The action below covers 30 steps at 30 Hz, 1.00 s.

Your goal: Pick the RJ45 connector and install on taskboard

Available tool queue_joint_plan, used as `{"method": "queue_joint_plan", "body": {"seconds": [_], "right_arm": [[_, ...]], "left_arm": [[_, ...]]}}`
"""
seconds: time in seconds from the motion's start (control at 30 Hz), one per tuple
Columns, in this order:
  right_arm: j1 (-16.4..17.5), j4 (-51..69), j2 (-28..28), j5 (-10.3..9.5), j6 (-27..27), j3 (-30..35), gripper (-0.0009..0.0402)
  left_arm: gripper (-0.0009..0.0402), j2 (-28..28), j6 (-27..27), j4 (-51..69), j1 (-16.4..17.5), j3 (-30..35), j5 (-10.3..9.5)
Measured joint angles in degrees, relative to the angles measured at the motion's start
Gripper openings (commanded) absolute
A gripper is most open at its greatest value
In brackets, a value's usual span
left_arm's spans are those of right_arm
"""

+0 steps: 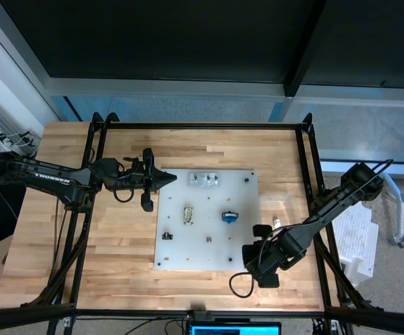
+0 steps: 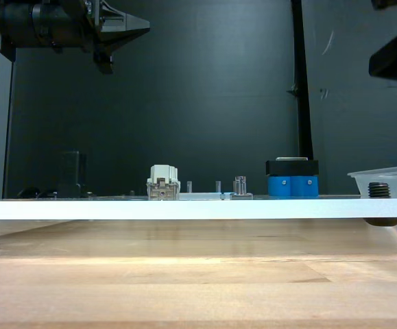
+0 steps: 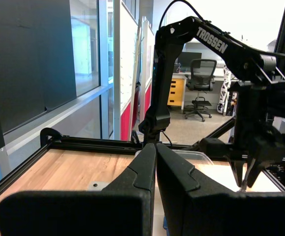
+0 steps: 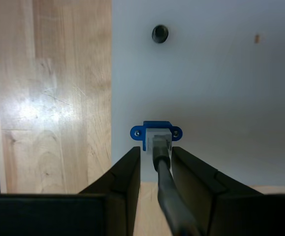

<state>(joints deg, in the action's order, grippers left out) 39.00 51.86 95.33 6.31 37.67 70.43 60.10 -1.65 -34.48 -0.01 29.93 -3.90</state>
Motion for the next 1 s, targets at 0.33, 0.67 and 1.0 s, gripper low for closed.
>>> {"method": "queue_joint_plan", "body": {"seconds": [0.33,0.67,1.0], "right_arm": [[0.0,1.7,-4.3,1.62,0.0,1.3,0.0168],[0.0,3.3,-6.8,1.55,-0.1,1.3,0.0193],[0.0,3.5,-7.1,1.16,-0.1,1.4,0.0193]], "left_arm": [[0.0,0.0,0.0,0.0,0.0,0.0,0.02],[0.0,0.0,0.0,0.0,0.0,0.0,0.0],[0.0,0.0,0.0,0.0,0.0,0.0,0.0]]}}
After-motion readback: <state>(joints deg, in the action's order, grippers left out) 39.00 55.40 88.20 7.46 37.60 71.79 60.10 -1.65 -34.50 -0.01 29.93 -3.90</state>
